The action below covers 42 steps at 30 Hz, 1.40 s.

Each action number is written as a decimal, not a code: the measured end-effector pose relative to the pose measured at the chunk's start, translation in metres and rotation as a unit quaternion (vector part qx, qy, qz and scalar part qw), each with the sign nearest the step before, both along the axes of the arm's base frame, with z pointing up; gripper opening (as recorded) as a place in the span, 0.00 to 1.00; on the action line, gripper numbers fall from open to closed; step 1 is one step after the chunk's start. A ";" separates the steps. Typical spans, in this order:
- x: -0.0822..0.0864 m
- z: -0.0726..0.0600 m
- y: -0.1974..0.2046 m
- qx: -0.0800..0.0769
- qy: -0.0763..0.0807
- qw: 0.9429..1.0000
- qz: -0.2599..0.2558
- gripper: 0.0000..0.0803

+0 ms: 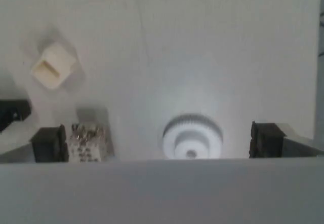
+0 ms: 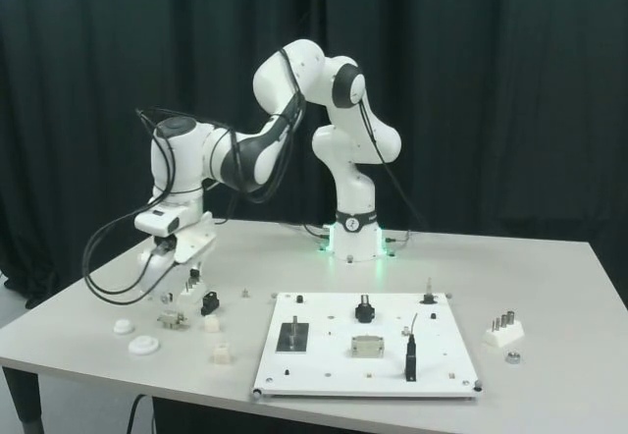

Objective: Pick waterproof.

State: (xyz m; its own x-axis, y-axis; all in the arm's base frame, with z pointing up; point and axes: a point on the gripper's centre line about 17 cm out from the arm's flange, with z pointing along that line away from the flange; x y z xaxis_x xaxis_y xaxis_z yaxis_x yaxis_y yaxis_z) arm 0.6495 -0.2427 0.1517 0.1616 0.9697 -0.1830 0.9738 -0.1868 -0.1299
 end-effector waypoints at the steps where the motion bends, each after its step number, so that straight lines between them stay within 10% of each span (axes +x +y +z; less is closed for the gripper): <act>1: -0.002 0.000 -0.005 -0.001 0.000 1.000 -0.005 1.00; 12: -0.019 -0.001 -0.047 -0.034 -0.025 0.983 -0.177 1.00; 19: -0.030 -0.006 -0.070 -0.044 -0.044 0.957 -0.283 1.00; 33: -0.051 -0.029 -0.104 -0.036 -0.085 0.857 -0.506 1.00; 42: -0.061 -0.046 -0.116 -0.028 -0.105 0.780 -0.616 1.00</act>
State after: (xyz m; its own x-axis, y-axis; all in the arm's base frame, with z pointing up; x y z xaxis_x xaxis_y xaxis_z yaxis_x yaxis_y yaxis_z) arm 0.5889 -0.3590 0.1055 0.9969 0.0466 -0.0641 0.0499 -0.9975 0.0509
